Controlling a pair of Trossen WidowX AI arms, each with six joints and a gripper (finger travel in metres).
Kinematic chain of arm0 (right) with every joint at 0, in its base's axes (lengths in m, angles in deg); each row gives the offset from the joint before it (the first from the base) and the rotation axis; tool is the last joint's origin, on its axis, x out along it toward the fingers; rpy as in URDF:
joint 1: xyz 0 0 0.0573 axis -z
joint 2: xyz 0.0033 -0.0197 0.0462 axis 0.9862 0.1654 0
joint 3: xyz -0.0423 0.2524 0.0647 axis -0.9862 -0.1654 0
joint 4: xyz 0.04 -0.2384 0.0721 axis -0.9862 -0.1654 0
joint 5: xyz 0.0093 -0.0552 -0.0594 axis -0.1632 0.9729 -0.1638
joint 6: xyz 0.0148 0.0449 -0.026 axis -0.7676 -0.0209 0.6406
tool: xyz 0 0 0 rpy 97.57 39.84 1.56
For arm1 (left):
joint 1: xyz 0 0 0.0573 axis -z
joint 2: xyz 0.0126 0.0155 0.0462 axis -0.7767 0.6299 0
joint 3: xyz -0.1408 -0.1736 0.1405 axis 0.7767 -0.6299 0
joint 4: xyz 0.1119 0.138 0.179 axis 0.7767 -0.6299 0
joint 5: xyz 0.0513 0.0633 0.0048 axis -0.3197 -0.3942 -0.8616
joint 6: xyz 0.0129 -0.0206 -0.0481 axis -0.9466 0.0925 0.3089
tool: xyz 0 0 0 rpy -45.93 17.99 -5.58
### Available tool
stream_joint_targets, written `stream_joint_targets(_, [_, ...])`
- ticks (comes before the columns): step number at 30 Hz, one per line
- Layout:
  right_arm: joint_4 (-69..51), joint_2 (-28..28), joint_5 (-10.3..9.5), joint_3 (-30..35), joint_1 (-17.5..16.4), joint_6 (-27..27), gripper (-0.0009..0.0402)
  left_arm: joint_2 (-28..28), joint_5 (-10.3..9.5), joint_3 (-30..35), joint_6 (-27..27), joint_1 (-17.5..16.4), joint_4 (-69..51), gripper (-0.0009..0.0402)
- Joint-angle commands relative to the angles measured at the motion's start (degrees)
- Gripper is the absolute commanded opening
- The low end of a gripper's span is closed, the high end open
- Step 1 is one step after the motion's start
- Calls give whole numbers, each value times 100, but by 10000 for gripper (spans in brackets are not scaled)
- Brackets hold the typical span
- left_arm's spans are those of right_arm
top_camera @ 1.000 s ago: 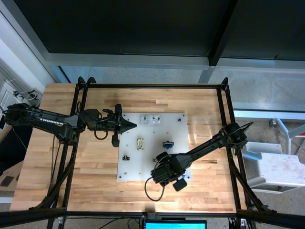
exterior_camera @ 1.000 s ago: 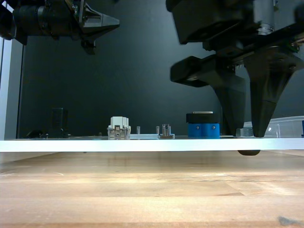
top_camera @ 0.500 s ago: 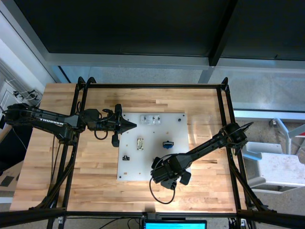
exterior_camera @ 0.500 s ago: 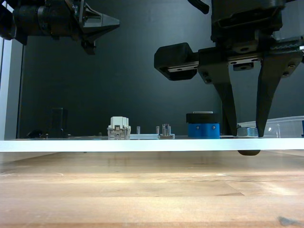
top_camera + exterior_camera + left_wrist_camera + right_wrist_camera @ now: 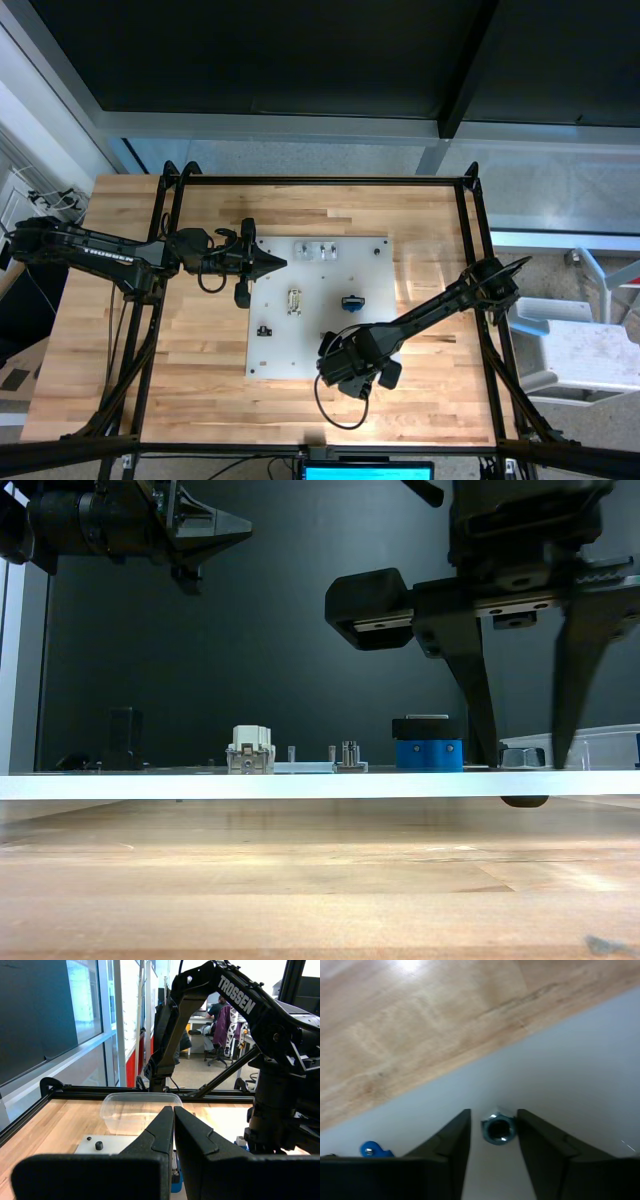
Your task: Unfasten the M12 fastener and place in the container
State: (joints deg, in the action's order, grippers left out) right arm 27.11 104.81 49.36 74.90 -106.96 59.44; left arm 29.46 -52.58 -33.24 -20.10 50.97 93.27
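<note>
Right wrist view: M12 fastener [image 5: 497, 1129], bore upright, sits between released jaws of the down-pointing right gripper [image 5: 527, 761]; left gripper [image 5: 279, 263] hovers level, jaws clenched, over the board [image 5: 300, 345]'s left edge.

right gripper [image 5: 525, 760] splayed, left gripper [image 5: 173, 1109] closed

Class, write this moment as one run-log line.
right gripper: open, straddling M12 nut on white board | left gripper: shut, parked high at board's left
</note>
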Motion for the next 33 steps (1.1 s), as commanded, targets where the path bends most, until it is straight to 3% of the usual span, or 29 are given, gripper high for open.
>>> stream_joint_targets(1, [-22, -42, 50, 22, -4, -11, 185, 0, 4, 0, -2, -2, 2, 0])
stream_joint_targets(5, [-125, -125, 52, 136, -15, -122, 219, 0, 4, 0, -2, 0, 2, 0])
stream_joint_targets(7, [-129, -201, 52, 162, -20, -514, 226, 0, 2, 0, -2, 0, 2, 0])
stream_joint_targets(9, [-116, -308, 50, 164, -24, -1263, 226, 0, 2, 0, -2, 0, 2, 0])
stream_joint_targets(13, [-127, -463, 48, 164, -28, -3383, 202, 0, 2, 0, -2, 0, 2, 0])
stream_joint_targets(15, [-140, -516, 39, 142, -33, -4411, 176, 0, 4, 0, -2, -2, 2, 0])
stream_joint_targets(18, [-131, -527, -4, 114, -74, -5436, 120, 0, 2, 0, -2, -2, 2, 0])
stream_joint_targets(23, [0, -511, -46, 68, -203, -6113, -8, 0, 2, 0, -2, 0, 2, 0])
stream_joint_targets(25, [111, -511, -103, -13, -216, -6321, 9, 0, 2, 0, -2, 0, 2, 0])
stream_joint_targets(33, [466, -511, -118, -407, -229, -6634, 0, 0, 2, 0, -2, 0, 2, 0])
